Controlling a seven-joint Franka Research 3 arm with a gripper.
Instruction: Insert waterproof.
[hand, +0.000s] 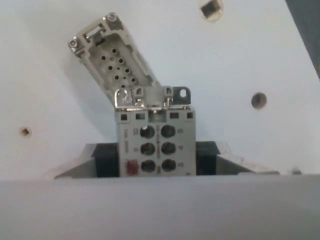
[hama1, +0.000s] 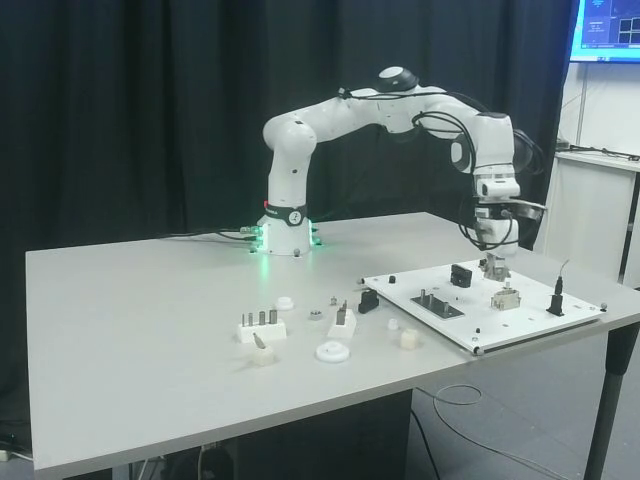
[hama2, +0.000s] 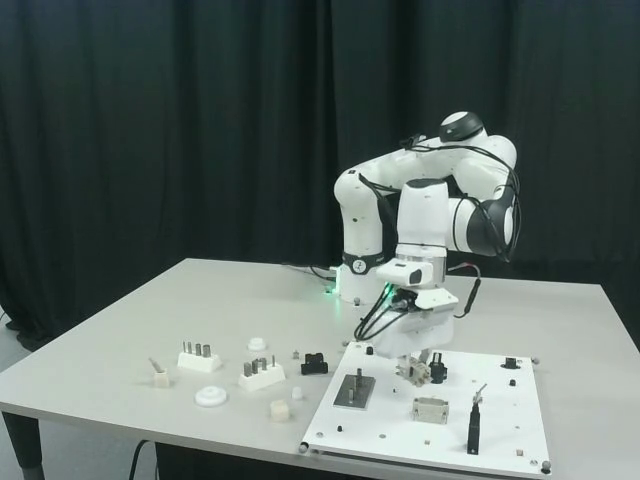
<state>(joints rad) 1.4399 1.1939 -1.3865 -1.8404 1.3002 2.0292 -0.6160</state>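
Observation:
My gripper (hand: 156, 161) is shut on the grey waterproof connector plug (hand: 155, 140), whose face with several round holes points at the wrist camera. Black fingers (hand: 106, 160) press on its two sides. Beneath it, the mating grey socket (hand: 112, 57) with several pin holes sits on the white board (hand: 240, 60), tilted against the plug and offset from it. In the first room view the gripper (hama1: 497, 262) hangs just above the socket (hama1: 504, 298). The second room view shows the gripper (hama2: 420, 368) a little behind the socket (hama2: 430, 409).
On the white board (hama1: 520, 325) stand a metal plate with pegs (hama2: 354, 390), a black upright post (hama2: 473, 430) and a small black block (hama1: 461, 275). White pin blocks (hama1: 262, 323), gears (hama1: 333, 351) and small black parts (hama1: 368, 300) lie on the grey table beside the board.

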